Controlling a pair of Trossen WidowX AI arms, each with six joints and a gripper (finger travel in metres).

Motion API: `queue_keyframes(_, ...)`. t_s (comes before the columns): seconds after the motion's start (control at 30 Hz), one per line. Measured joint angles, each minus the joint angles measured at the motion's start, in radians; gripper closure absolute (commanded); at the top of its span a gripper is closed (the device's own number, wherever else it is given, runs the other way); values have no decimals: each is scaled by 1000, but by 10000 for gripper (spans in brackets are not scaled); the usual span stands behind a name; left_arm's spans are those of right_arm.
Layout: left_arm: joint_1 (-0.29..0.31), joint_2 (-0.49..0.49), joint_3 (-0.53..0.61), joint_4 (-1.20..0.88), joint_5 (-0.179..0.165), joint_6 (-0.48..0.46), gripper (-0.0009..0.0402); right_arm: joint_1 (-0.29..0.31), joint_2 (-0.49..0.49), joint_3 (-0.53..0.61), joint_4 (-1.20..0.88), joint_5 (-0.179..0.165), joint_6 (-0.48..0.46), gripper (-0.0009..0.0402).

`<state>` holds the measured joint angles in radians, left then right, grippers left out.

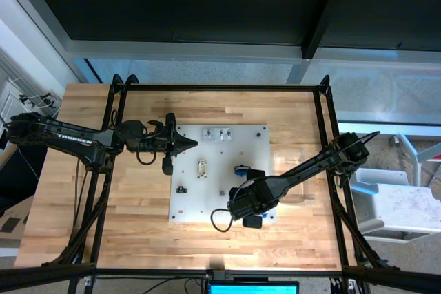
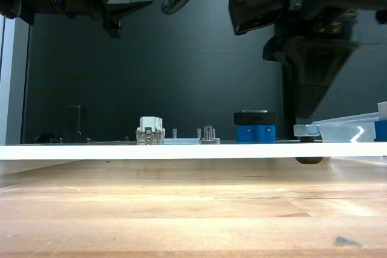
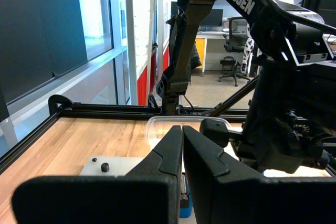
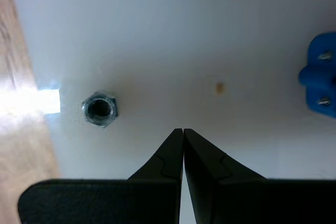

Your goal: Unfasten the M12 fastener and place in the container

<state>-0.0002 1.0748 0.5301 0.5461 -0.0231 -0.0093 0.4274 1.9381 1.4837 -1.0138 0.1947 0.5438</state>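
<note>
— Where is the nut (image 4: pixel 100 109)?
— Apparently on its stud by the white board's (image 4: pixel 173 40) near right edge, just aside of the right gripper (image 4: pixel 182 129), toward the board's edge. That gripper's fingers are pressed together, empty.
— The other arm?
— The left gripper (image 3: pixel 182 128), closed, hangs by the board's far left corner, well apart. The container (image 3: pixel 157 127) waits off the board's right edge.

From where I stand, the right gripper (image 4: pixel 183 130) hangs low over the near right part of the white board (image 1: pixel 196 201). Its jaws are pressed together, with bare board around their tip. The silver nut (image 4: pixel 100 109) sits just beside them towards the board's edge, and a blue block (image 2: pixel 255 132) stands near on the other side. The right arm crosses above the container (image 3: pixel 157 125), covering part of its opening. The left gripper (image 1: pixel 193 144), jaws together, hovers high over the board's far left edge, well clear of the fixtures.
</note>
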Motion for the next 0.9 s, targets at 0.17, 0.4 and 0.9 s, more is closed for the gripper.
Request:
queue_keyframes(0.17,0,0,0,0,0,0,393,-3,-2,42,-43,-11,178,393)
queue_keyframes(0.4,0,0,0,1,0,0,393,0,1,145,-146,-29,430,369)
queue_keyframes(0.9,0,0,0,1,0,0,393,18,129,332,-226,-99,633,164)
